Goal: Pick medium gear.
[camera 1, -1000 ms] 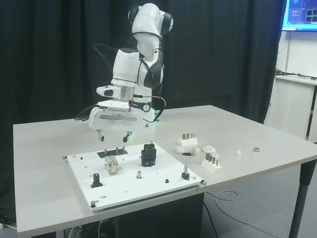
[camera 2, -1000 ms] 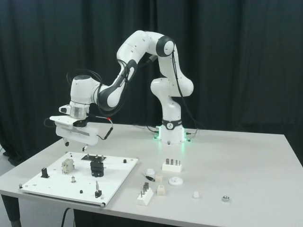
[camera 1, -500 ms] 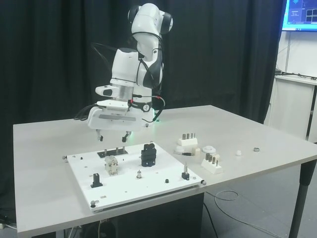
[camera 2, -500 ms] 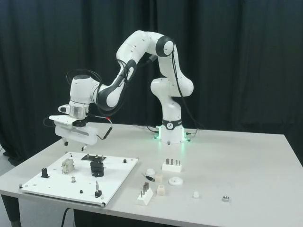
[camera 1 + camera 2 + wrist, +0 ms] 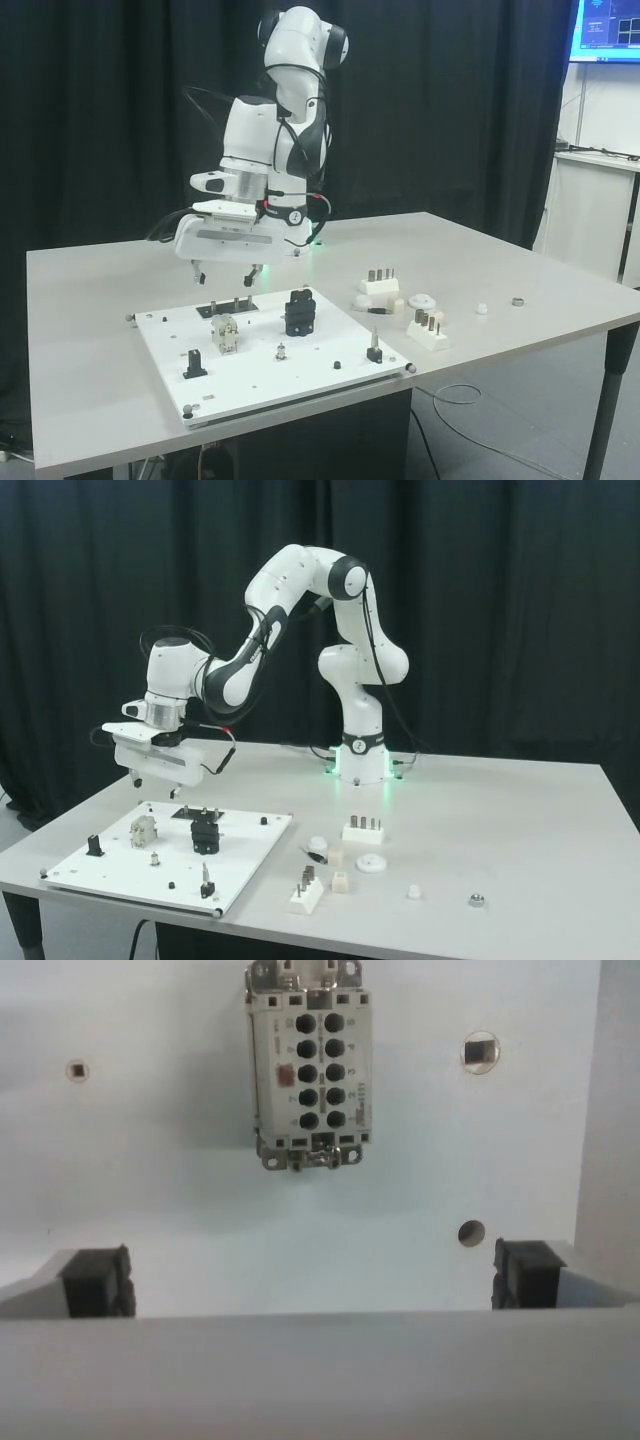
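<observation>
The gripper (image 5: 227, 273) hangs empty with its fingers (image 5: 96, 1280) spread wide, high over the white board (image 5: 300, 375), a grey connector (image 5: 309, 1065) straight beneath it. The gear (image 5: 422, 299) looks to be the white toothed disc on the table (image 5: 520, 260), well apart, at about three o'clock from the gripper in the first room view. My advice: cross high over the board's posts, centre above the disc, then descend.
</observation>
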Tool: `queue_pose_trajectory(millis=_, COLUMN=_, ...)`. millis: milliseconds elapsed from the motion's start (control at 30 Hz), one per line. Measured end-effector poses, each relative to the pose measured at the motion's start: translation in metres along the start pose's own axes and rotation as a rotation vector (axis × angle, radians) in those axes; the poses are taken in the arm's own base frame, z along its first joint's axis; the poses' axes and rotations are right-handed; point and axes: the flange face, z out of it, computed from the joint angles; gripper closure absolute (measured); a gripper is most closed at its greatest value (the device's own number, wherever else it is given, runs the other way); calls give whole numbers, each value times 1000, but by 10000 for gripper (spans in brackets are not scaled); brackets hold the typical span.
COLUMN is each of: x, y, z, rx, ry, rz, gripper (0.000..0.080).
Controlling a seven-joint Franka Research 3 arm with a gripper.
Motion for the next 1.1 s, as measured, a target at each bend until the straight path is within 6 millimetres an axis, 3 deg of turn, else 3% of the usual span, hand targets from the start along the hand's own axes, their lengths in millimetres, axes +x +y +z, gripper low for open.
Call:
queue_pose_trajectory(millis=600, x=-1, y=0, z=-1, rx=33, ry=-15, rz=28, gripper=3)
queue_pose_trajectory(millis=1100, x=-30, y=-26, z=-15, rx=94, ry=-160, rz=58, gripper=3)
